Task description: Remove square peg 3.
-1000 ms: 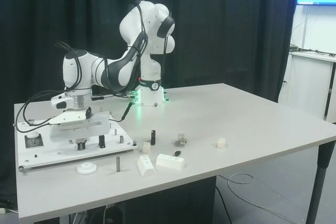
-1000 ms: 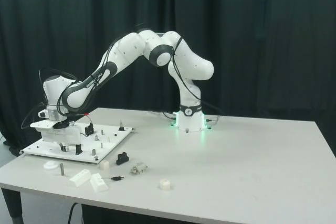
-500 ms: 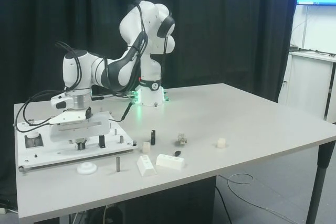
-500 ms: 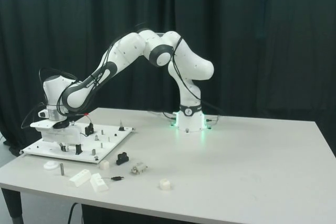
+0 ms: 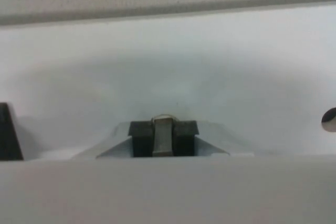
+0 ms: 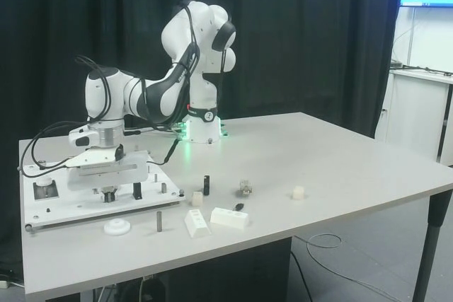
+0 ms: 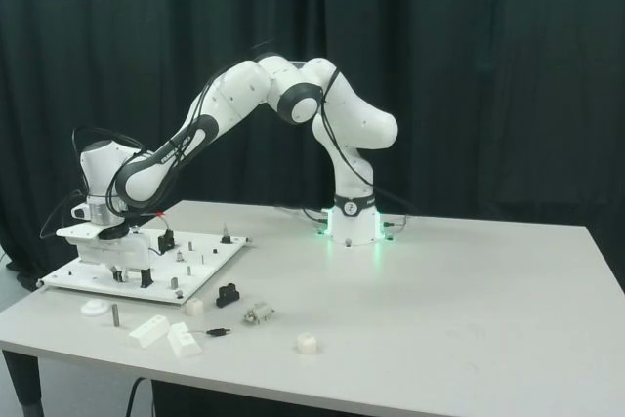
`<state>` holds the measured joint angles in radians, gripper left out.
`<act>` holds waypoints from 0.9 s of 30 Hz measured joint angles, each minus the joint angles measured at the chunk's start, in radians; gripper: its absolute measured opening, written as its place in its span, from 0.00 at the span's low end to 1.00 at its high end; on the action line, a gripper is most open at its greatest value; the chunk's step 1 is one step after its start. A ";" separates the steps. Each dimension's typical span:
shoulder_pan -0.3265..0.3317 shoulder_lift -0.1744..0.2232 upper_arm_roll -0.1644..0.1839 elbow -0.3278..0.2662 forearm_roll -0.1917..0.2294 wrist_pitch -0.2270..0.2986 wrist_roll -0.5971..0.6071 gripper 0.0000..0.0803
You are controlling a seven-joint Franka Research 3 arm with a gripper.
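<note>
I have the gripper (image 5: 163,139) closed on the peg (image 5: 163,136): in the wrist view both black fingers (image 5: 139,139) press its sides. The peg stands upright, low over the white board (image 6: 85,206), and I cannot tell whether it has cleared its hole. Against the frames from a second ago, nothing has shifted; the arm (image 7: 244,104) holds the same pose. I judge the lift has not begun. Loose white blocks (image 6: 212,220) lie on the grey table (image 6: 340,167) beside the board, well apart from the grasp.
</note>
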<state>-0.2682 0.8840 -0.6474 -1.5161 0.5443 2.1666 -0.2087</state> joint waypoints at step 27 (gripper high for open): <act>0.001 -0.001 0.001 0.002 -0.008 0.001 -0.079 0.10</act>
<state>-0.2669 0.8831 -0.6466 -1.5138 0.5358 2.1674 -0.2873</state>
